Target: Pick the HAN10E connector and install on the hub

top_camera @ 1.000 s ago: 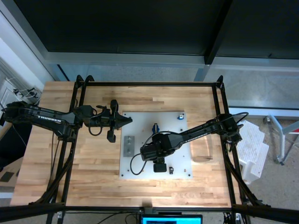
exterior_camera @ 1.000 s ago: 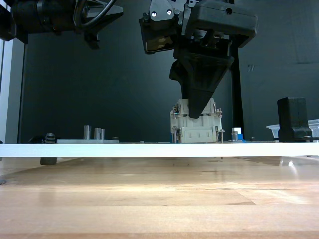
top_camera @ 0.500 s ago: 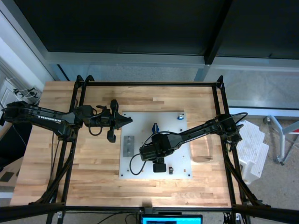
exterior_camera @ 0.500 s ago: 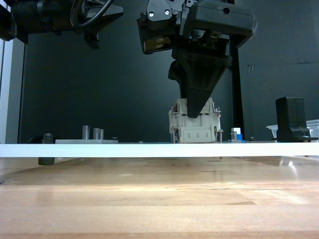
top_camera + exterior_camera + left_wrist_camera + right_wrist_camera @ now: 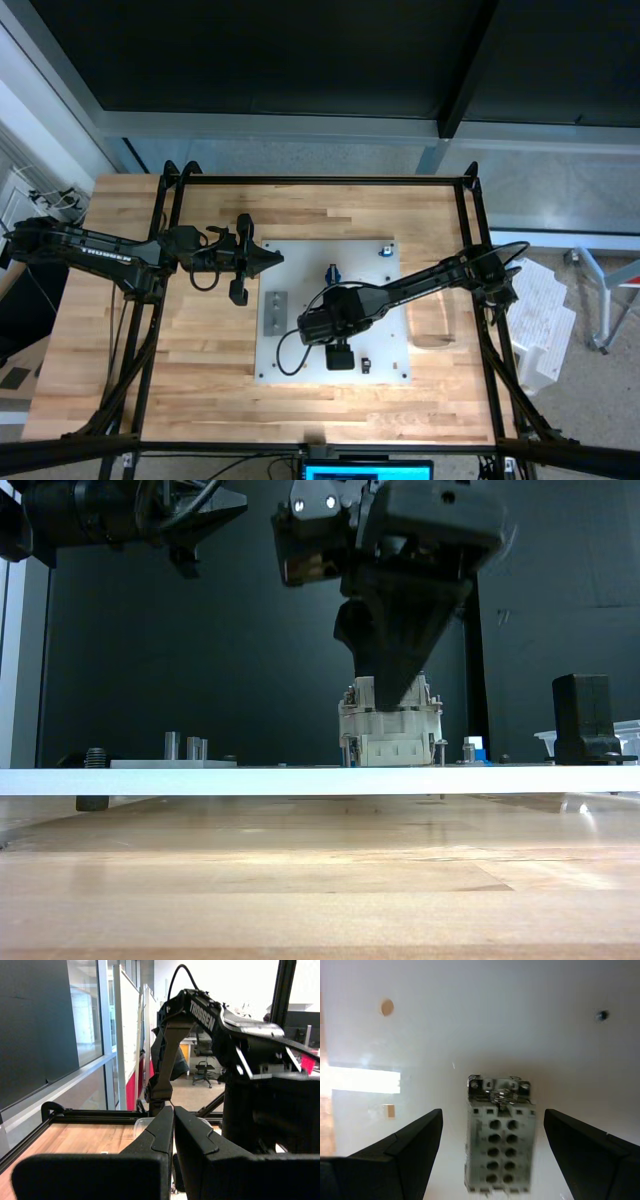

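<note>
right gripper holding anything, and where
Nothing. The right gripper is open over the white board, fingers clear of the HAN10E connector between them. The left gripper hangs shut, empty, beside the board.

The high view is lit evenly from overhead. The wooden table (image 5: 200, 340) is rendered bright and sharp, faint soft shadows are cast under the arms, and the band at 12 o'clock is left nearly black. The left gripper (image 5: 275, 258), at the 10 o'clock corner of the white board (image 5: 385, 300), is shown in its own camera as a dark, underexposed shape against blown-out windows. In the low view the planks at 6 o'clock are thrown out of focus, and the right gripper (image 5: 390, 695), just above centre, is smeared by motion blur. In the right wrist view glare is spread over the board, and the connector (image 5: 499, 1145) is softened at its nearer end.
</note>
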Controlling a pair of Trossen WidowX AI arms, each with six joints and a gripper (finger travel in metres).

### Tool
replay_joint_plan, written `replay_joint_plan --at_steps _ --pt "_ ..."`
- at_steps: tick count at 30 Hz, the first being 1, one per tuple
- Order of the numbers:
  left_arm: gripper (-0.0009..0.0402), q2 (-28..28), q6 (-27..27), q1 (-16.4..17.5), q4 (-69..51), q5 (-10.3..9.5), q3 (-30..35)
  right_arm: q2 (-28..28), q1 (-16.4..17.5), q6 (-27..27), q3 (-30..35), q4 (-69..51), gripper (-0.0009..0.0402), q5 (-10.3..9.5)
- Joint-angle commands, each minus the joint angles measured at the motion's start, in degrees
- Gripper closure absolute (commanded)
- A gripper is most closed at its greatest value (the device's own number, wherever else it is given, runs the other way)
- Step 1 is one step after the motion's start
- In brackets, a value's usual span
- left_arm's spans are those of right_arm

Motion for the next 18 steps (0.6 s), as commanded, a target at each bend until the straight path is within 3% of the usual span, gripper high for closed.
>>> replay_joint_plan --at_steps 1,9,18 --pt "0.0393 0.0 0.0 0.0 0.0 0.02 0.0 -1.6 0.3 0.0 0.0 -1.1 0.0105 -0.09" --pt "0.0393 0.0 0.0 0.0 0.0 0.02 0.0 -7.9 0.5 -0.5 -3.7 0.5 0.0112 0.11" --pt "0.0393 0.0 0.0 0.0 0.0 0.02 0.0 -19.1 0.5 -0.2 -13.5 4.4 0.0140 -0.07"
